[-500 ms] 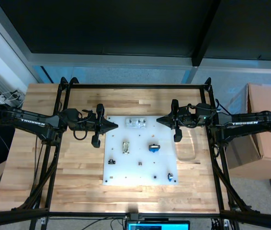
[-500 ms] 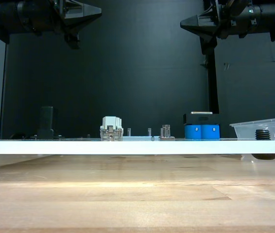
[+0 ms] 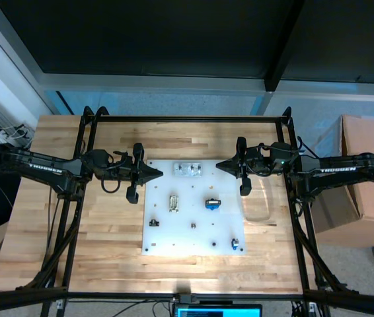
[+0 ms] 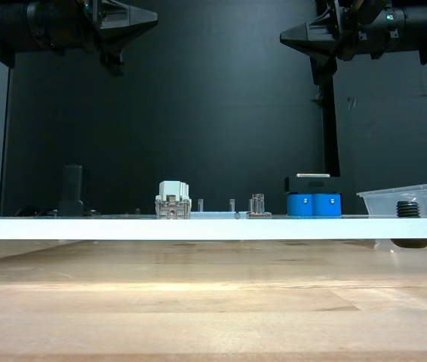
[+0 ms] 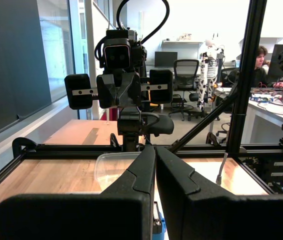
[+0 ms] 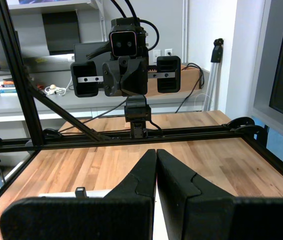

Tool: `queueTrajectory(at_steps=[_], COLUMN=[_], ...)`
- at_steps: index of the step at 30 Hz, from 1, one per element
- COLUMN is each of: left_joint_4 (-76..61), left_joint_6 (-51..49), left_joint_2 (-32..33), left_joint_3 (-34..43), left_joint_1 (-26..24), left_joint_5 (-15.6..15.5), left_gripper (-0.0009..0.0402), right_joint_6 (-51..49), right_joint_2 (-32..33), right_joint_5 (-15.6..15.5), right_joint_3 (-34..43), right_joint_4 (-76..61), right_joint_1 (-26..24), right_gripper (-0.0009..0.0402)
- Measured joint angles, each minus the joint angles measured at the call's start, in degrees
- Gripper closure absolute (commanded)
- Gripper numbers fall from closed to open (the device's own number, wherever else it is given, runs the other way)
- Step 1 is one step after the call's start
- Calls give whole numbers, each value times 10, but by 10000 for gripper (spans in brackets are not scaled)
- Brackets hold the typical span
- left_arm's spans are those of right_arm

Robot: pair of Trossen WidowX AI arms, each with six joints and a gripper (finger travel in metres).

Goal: Remove the RJ45 connector from the taskboard and place in the container

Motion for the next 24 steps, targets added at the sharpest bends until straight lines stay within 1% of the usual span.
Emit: queueTrajectory(at_steps=[18,20,21,22,24], left_joint_4=[0,0,0,0,0], left_joint_6=[0,0,0,0,0], left_joint_2=[0,0,0,0,0], left_joint_3=[0,0,0,0,0], left_joint_1=[0,0,0,0,0], left_joint_5=[0,0,0,0,0], left_gripper=[393,393,393,393,393], right_joint_6=[0,12,35,68,109], right_joint_2=[0,2,3,3,1], right_joint_5=[0,0,-1,-7,-41], right_joint_3=[0,0,0,0,0], right_joint_4=[5,21,27,28,26], right_joint_1=[0,0,0,1,0], right_gripper=[393,393,393,393,393])
